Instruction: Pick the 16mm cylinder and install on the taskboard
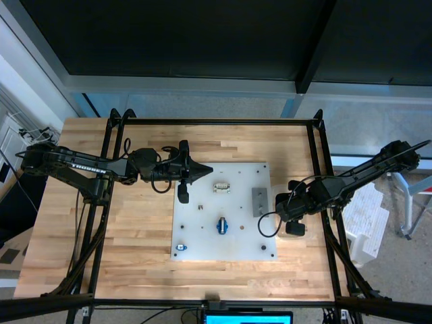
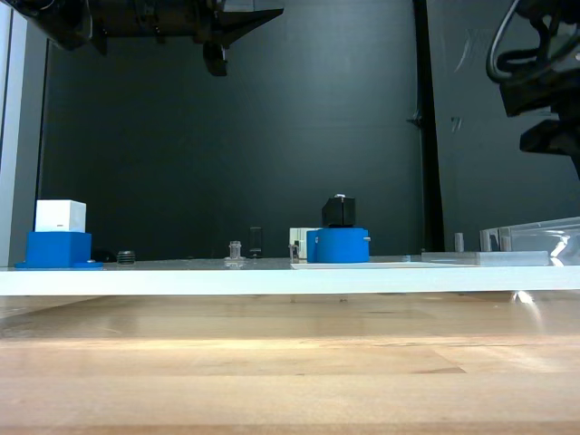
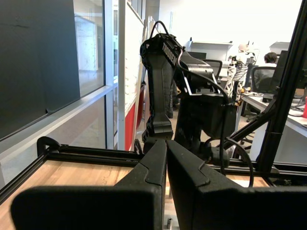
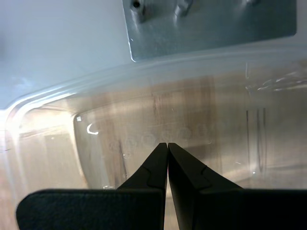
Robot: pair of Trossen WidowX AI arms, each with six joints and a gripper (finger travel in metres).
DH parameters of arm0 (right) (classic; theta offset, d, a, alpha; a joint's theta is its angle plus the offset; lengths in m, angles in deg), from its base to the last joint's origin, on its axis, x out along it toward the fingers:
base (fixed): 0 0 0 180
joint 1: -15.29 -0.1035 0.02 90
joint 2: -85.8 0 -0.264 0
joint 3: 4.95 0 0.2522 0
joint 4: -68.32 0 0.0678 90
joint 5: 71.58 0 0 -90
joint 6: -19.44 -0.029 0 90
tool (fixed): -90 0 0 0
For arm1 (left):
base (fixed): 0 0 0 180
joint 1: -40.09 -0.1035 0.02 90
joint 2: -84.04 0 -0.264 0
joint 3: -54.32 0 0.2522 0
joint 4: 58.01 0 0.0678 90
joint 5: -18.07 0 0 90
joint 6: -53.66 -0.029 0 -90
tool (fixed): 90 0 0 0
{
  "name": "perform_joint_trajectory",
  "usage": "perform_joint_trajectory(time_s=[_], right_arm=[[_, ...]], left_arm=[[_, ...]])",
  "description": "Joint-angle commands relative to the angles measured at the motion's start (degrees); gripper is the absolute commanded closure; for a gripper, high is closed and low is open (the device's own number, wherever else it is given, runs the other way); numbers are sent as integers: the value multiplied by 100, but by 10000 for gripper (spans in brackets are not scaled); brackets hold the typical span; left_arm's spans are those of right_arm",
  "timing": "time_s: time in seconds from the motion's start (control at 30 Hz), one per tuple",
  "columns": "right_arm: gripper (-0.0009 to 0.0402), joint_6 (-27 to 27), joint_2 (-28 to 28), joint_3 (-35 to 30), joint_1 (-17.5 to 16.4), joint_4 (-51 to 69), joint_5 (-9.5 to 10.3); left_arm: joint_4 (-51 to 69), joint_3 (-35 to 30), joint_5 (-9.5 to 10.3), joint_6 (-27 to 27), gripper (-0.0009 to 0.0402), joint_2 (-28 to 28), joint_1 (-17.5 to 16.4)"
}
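The white taskboard (image 1: pixel 202 229) lies mid-table with a grey metal block (image 1: pixel 260 200), a blue fitting (image 1: pixel 222 226) and a beige connector (image 1: pixel 221 187). My right gripper (image 4: pixel 167 143) is shut, fingertips together with nothing showing between them. It hangs over the clear tray (image 4: pixel 48 124) just off the board's right edge. No loose peg shows in the tray. Two small round pegs (image 4: pixel 182 7) stand on the grey block (image 4: pixel 211 24); I cannot tell whether either is the 16mm cylinder. My left gripper (image 1: pixel 208 170) is shut, held level above the board's far-left corner.
A blue base with a white cube (image 2: pixel 60 237) stands at the board's near-left corner. A black frame (image 1: pixel 216 122) rings the table. The right arm's cable (image 1: pixel 268 226) loops over the board's right edge. Bare wood lies in front of the board.
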Motion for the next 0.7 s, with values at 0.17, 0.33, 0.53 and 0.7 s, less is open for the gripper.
perform_joint_trajectory(time_s=[0.17, 0.33, 0.53, 0.7], right_arm=[[393, 87, 0, -422, -2, 380, -4], [393, 166, 2, -660, -2, 505, -7], [393, 227, 138, -918, 2, 597, -9], [393, 385, 409, -1209, 26, 612, -9]], left_arm=[[0, -2, 0, -2, 393, 0, -2], [0, -2, 0, -2, 393, 0, 0], [0, -2, 0, -2, 393, 0, -2], [0, -2, 0, -2, 393, 0, -2]])
